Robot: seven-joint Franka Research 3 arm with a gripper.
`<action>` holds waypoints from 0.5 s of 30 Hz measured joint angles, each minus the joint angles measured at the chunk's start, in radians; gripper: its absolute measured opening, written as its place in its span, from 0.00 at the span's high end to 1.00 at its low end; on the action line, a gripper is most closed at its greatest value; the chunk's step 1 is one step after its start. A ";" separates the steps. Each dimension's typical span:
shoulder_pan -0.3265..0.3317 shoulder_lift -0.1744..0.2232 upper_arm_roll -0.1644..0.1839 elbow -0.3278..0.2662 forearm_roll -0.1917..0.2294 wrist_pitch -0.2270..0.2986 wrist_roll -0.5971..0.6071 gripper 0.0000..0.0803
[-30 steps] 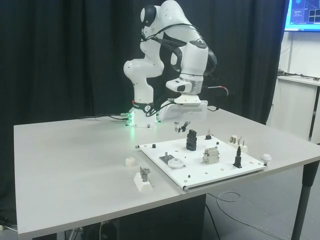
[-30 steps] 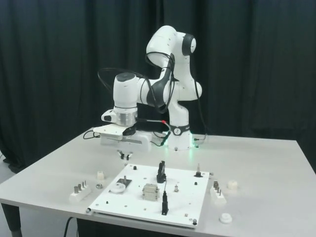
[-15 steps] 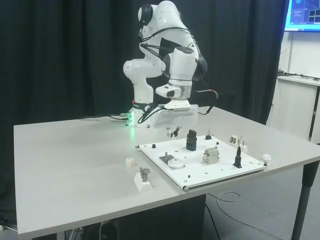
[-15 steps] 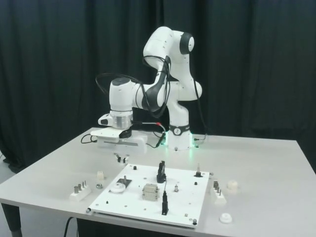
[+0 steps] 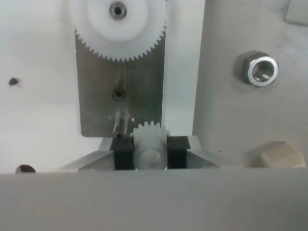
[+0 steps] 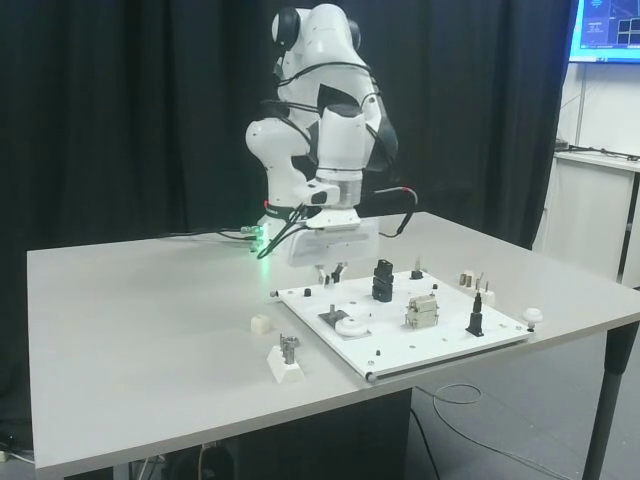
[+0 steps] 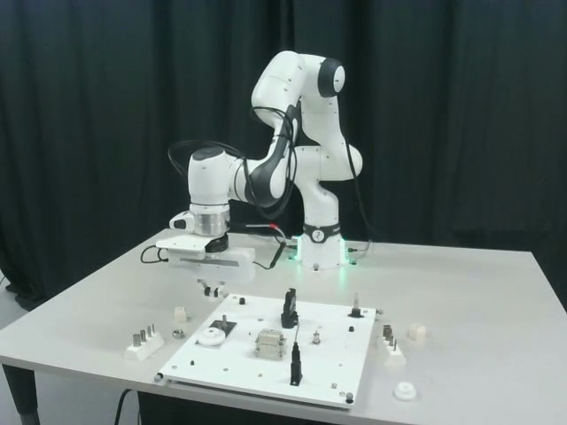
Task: Insert small gear.
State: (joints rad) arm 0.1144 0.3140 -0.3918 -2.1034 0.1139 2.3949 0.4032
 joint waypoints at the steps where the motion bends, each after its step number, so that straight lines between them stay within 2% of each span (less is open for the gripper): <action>1: -0.002 0.000 0.000 -0.004 0.008 0.003 -0.007 0.83; 15: -0.004 0.004 0.003 -0.056 0.080 0.055 -0.080 0.83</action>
State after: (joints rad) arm 0.1101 0.3181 -0.3885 -2.1599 0.1942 2.4502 0.3230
